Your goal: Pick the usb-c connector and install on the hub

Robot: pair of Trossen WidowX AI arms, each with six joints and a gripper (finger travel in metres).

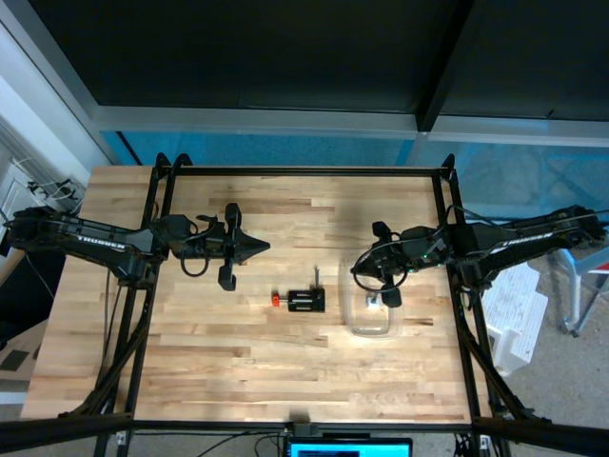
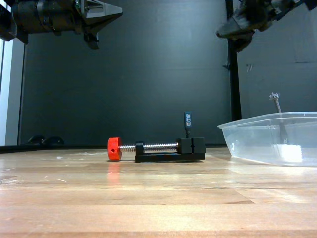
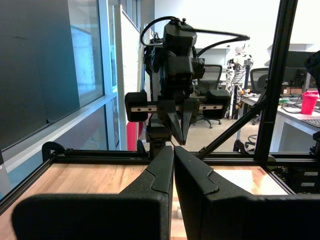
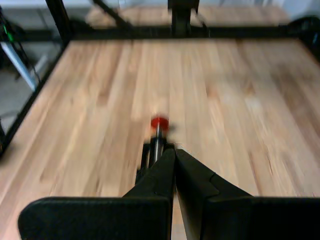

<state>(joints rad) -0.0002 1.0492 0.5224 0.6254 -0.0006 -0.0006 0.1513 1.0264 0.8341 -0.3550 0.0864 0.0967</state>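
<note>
The usb-c connector (image 1: 373, 302) lies free in a clear plastic tub (image 1: 354, 324); in the low view its white body (image 2: 290, 151) rests on the tub floor with a short cable sticking up. The hub (image 2: 187, 121), a small black piece, stands upright in a black vise (image 1: 306, 303) with a red knob (image 2: 114, 148). My right gripper (image 1: 357, 270) hangs high above the table, just left of the tub, shut and empty; its view looks down on the vise (image 4: 159, 131). My left gripper (image 1: 259, 247) hovers high, left of the vise, shut (image 3: 173, 150) with nothing in it.
The tub (image 2: 270, 137) sits right of the vise on the wooden table (image 1: 238, 352). A black frame (image 1: 304, 171) runs along the table's back and sides. In the left wrist view the right arm (image 3: 175, 75) faces me.
</note>
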